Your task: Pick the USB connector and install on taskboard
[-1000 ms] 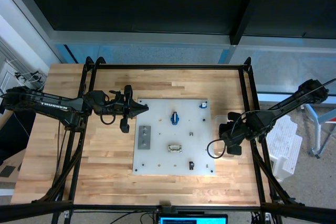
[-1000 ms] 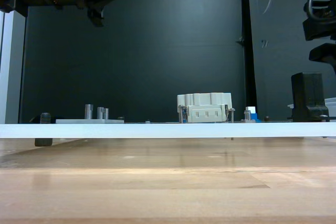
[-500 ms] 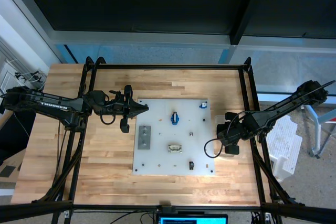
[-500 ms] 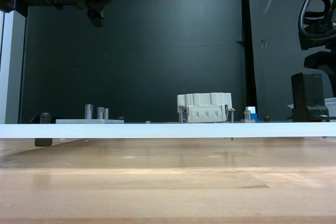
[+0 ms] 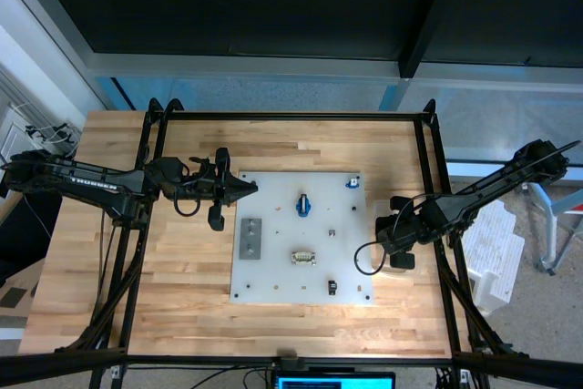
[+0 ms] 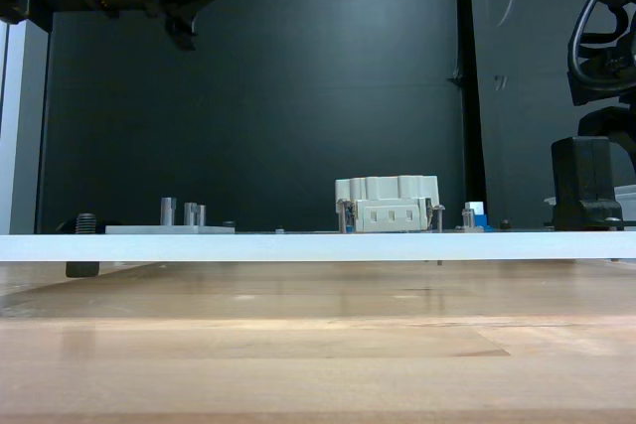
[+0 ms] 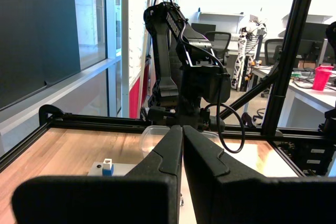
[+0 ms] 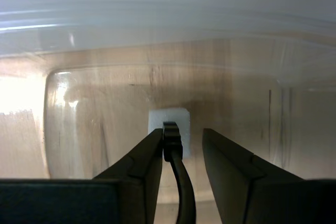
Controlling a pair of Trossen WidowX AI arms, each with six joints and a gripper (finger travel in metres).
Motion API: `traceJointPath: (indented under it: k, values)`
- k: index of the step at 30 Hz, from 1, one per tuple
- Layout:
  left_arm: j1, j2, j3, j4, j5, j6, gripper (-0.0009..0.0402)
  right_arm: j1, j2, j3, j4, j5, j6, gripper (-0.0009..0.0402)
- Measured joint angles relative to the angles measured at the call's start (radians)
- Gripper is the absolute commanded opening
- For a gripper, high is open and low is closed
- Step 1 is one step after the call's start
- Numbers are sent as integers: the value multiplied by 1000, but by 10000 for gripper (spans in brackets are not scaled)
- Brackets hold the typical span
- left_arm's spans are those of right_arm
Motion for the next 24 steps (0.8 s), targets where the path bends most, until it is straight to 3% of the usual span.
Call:
traceJointPath:
  k: [9,13,24]
  values:
    - [0,0,0,0,0,0,0,0,-13,-2,-6,-2,-1,0]
    - [0,0,0,0,0,0,0,0,-21,-3,-6,-18,-1,4]
    - [0,0,0,0,0,0,0,3,-55,-4,-21,-18,-3,0]
